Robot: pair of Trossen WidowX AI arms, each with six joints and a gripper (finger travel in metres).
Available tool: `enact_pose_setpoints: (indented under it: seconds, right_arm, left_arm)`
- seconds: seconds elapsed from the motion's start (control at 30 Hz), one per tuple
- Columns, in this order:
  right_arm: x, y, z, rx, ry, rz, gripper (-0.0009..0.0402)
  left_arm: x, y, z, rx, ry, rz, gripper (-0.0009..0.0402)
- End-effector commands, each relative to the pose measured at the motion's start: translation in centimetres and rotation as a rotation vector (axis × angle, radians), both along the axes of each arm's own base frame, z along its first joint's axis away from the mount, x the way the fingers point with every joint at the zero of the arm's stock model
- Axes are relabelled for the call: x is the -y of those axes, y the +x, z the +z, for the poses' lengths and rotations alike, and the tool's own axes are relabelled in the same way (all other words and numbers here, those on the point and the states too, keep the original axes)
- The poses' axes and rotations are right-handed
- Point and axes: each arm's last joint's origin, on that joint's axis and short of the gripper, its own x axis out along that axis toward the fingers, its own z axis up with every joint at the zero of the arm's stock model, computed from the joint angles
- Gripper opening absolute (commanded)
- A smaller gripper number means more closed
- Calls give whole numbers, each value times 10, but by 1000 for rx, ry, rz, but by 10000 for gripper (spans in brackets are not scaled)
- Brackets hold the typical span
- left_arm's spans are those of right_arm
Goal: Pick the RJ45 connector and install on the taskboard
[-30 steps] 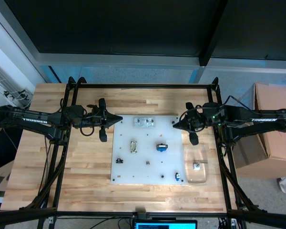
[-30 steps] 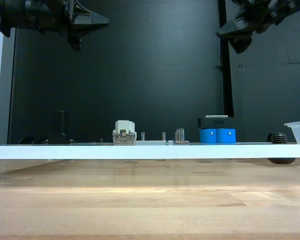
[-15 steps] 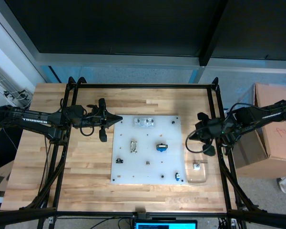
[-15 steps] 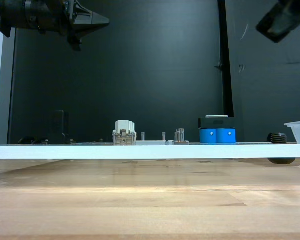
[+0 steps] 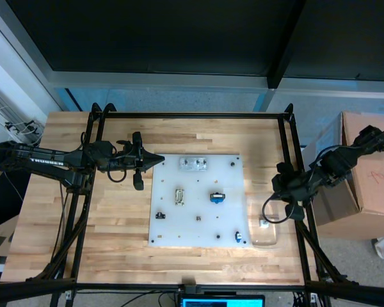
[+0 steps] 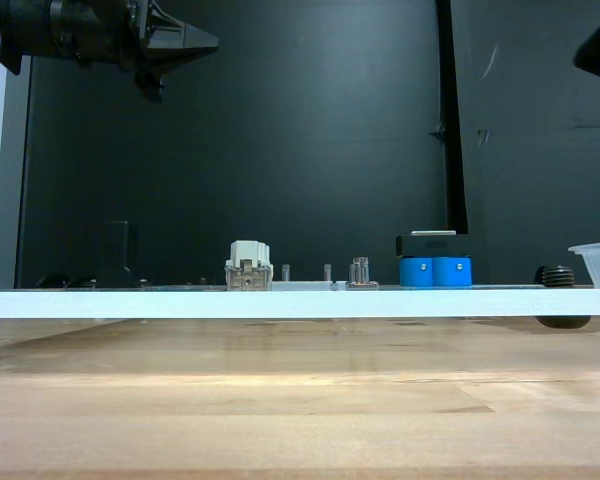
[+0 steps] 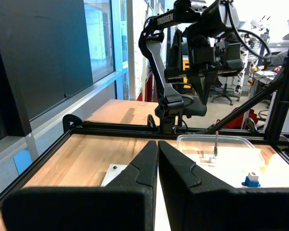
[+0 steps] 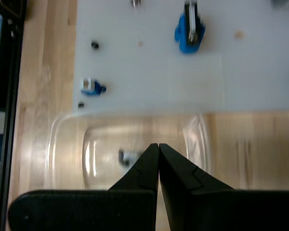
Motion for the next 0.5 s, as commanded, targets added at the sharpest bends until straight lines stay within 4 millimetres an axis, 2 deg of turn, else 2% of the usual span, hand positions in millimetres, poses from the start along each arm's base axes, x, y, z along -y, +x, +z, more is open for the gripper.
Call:
enact_pose_setpoints:
  seconds: [0.03,0.5]
  right_arm:
    - [-6,-4,-2,-38,8,15,0]
    - [-22,4,-11,-120,-5,38,2]
  left_arm:
    - [0,0,0,0,0,0,0]
    - [0,0,0,0,0,0,0]
